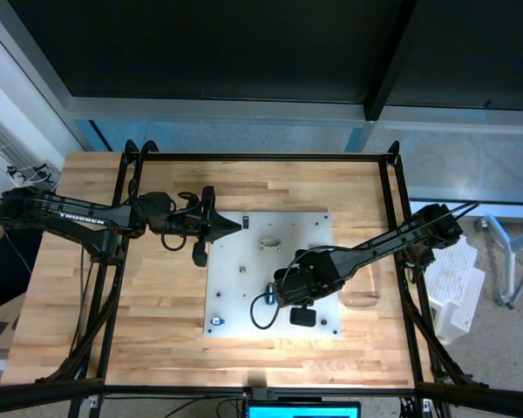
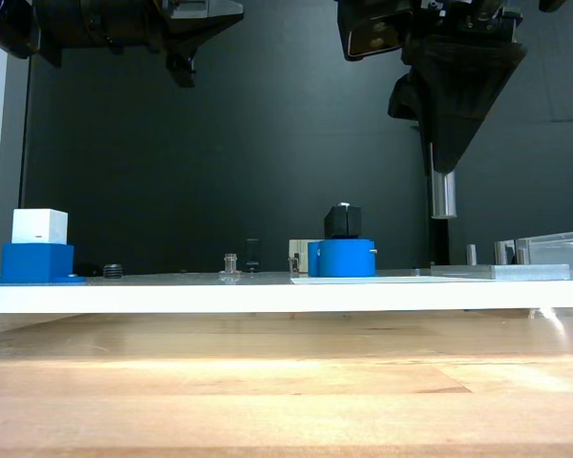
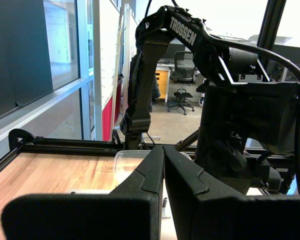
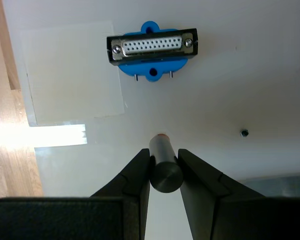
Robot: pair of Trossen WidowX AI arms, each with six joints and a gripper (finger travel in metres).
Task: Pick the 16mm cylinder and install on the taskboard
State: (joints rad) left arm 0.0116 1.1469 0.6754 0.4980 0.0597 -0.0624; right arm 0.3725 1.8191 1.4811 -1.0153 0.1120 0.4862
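Pinching the cylinder (image 4: 165,170) upright between its fingers, the right gripper (image 4: 162,156) hangs over the board (image 4: 230,75), near the centre and slightly toward 6 o'clock in the high view. The cylinder's lower end is clear of the plate, probably so it can be lined up with a hole before lowering. The left gripper (image 1: 231,225), its fingers pressed together on nothing, sits at the board's 10 o'clock edge, seemingly parked out of the way.
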